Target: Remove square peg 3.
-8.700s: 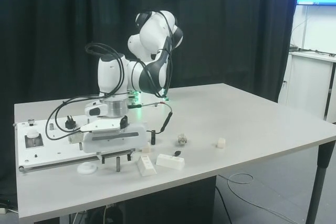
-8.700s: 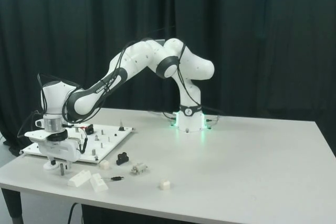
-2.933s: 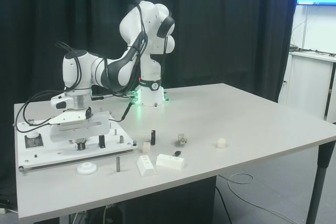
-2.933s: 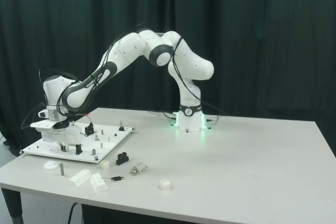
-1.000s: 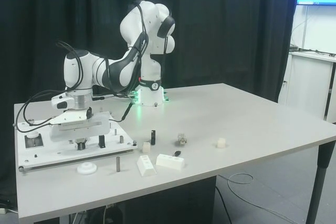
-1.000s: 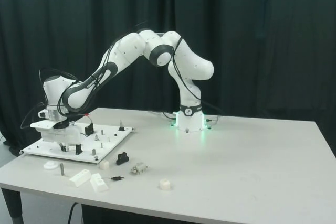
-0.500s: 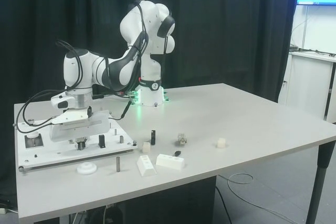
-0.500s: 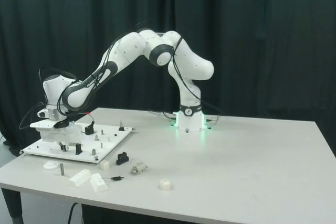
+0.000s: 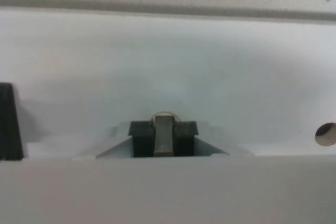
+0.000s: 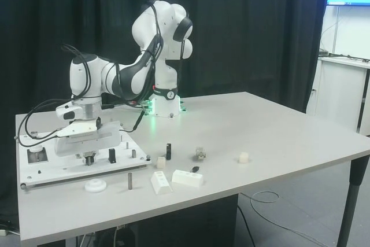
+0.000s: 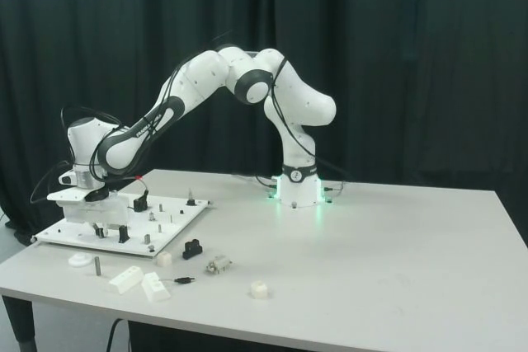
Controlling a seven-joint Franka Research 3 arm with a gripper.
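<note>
Gripper [image 9: 163, 139]: two black fingers [image 9: 140, 139] clamped on a slim grey square peg [image 9: 163, 136], one on each flat side, low over the white assembly board [image 9: 168, 66].

Square peg: upright between the fingers, just above the board; a pale ring shows behind its top. Whether its foot has cleared its socket cannot be told. Judged rigid, light and smooth-sided; the opposing flat faces near the top are the right hold, and a straight vertical pull should avoid jamming.

Board: holds a black upright block [image 10: 111, 155] just beside the gripper, and a small round hole [image 9: 325, 133].

Grey table [image 10: 277, 125]: off the board lie a white disc [image 10: 95, 186], a dark upright pin [image 10: 130, 181], two white rectangular blocks [image 10: 178, 179] and a small white cube [image 10: 244, 157], well apart.
</note>
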